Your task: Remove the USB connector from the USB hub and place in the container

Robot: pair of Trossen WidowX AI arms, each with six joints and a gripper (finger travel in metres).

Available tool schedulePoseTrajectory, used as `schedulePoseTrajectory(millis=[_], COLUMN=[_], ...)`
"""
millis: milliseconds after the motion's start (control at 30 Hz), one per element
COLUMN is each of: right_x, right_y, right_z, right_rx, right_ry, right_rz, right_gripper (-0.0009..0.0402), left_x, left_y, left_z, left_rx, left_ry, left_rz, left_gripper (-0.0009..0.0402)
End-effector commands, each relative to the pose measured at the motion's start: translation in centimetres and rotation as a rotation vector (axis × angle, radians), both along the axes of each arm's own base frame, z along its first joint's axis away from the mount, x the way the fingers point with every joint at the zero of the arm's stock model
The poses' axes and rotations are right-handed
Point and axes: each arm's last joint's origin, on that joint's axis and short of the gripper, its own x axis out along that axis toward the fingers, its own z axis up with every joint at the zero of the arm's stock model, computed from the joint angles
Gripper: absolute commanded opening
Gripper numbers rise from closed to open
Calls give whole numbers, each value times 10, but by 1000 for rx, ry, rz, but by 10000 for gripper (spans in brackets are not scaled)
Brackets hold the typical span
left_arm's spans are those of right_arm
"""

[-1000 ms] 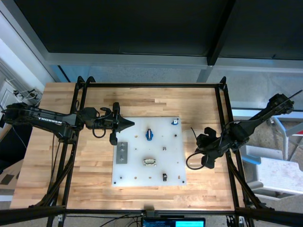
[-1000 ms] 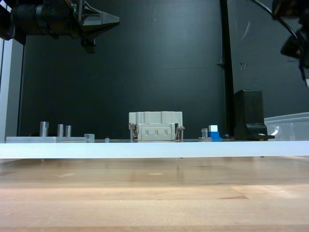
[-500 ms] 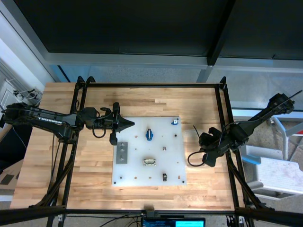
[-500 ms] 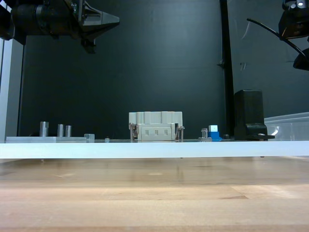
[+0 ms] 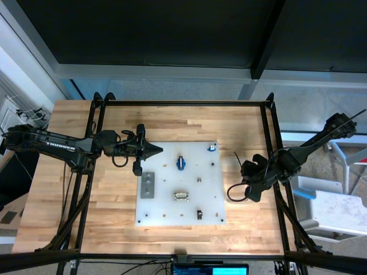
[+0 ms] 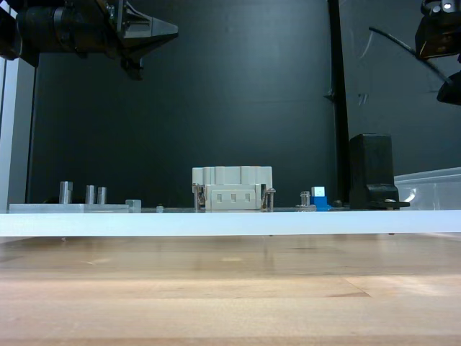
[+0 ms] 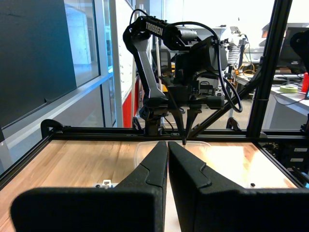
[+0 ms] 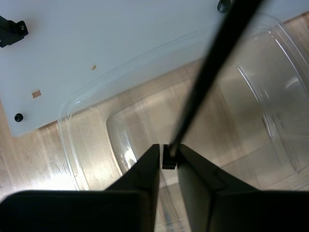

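My right gripper (image 8: 168,149) is shut on the USB connector (image 8: 212,63), a small black plug whose thin wire tail sticks out past the fingers. It hangs above the clear container (image 8: 270,96), which lies on the wood just right of the white board (image 5: 166,212). From above, the right gripper (image 5: 245,170) and the wire tail (image 5: 235,157) show over the faint container (image 5: 232,167). The USB hub (image 5: 199,214) is a black block near the board's front edge, also in the low view (image 6: 372,171). My left gripper (image 5: 159,150) is shut, held high over the board's left edge.
On the white board stand a grey plate with pegs (image 5: 148,185), a silver-beige connector (image 5: 181,196), a blue upright connector (image 5: 181,162) and a small blue part (image 5: 211,147). A black frame (image 5: 269,143) surrounds the table.
Over the first half second my right gripper shifted slightly with the connector, bringing its wire tail into the low view. Since then it has held almost still. The left arm has not moved.
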Motion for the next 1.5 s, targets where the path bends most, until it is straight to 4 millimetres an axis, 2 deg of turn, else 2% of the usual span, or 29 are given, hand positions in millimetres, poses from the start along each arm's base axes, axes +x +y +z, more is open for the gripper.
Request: schedulePoseTrajectory(millis=[33, 267, 467, 1500], right_x=[0, 0, 0, 0], right_y=[0, 0, 0, 0], right_z=[0, 0, 0, 0], right_rx=[3, 2, 4, 4], right_ry=[0, 2, 2, 2], right_rz=[-7, -10, -13, -14], right_gripper=[106, 178, 208, 204], left_x=[0, 0, 0, 0], left_y=[0, 0, 0, 0], left_z=[0, 0, 0, 0], left_rx=[0, 0, 0, 0], left_ry=[0, 0, 0, 0], left_rz=[0, 0, 0, 0], left_gripper=[1, 1, 1, 1])
